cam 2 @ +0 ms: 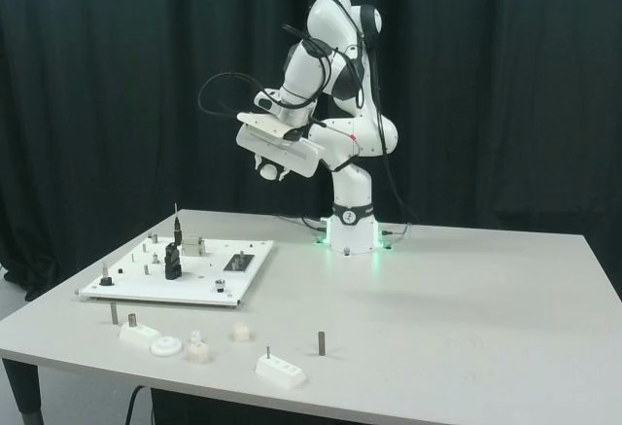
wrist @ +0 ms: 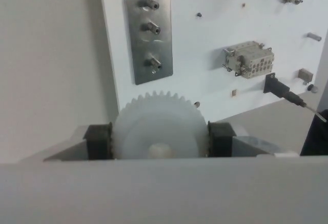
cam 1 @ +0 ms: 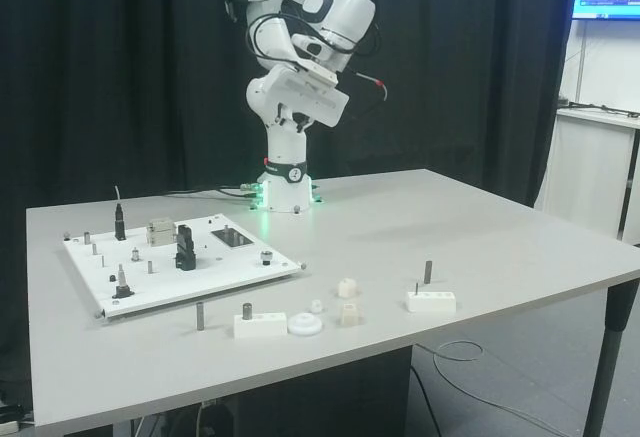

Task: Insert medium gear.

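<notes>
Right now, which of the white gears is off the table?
The toothed gear clamped between the gripper pads, held high above the white board. The other gear lies flat on the grey table near the front edge.

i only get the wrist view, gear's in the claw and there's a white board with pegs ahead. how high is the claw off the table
Observer: The claw, shut on the gear, hangs high above the table, well clear of the white board.
Operator: is that board flat or propped up
Observer: It lies flat on the table, off to one side of the arm's base.
Operator: anything loose near it
Observer: Yes. A white disc, possibly another gear, lies on the table in front of the board, next to a small white block.
</notes>
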You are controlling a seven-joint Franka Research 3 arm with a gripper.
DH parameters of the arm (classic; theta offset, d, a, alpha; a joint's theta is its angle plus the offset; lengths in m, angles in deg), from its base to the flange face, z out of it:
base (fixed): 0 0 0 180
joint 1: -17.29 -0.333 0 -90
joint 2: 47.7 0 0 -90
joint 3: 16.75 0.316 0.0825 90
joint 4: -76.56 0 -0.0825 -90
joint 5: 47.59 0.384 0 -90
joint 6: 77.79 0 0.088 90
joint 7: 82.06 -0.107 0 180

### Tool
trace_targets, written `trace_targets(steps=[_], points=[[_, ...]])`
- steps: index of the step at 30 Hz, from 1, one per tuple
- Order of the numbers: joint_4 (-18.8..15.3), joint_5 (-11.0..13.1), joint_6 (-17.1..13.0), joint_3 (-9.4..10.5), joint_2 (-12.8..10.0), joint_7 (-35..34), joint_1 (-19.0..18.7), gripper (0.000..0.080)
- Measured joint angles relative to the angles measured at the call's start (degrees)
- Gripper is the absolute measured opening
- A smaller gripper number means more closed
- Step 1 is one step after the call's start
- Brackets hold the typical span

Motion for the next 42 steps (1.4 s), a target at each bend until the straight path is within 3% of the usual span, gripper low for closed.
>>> trace_targets(steps=[10, 18, 25, 42], points=[[-0.1, 0.0, -1.2, -0.9, 0.5, 1.8, 0.0, 0.0396], [-0.4, 0.0, -3.4, -4.76, 0.5, 7.2, 0.2, 0.0396], [-0.6, 0.0, -5.8, -10.51, 0.5, 12.7, 0.3, 0.0396], [-1.8, 0.5, -12.8, -26.75, 0.2, 28.6, 0.2, 0.0396]])
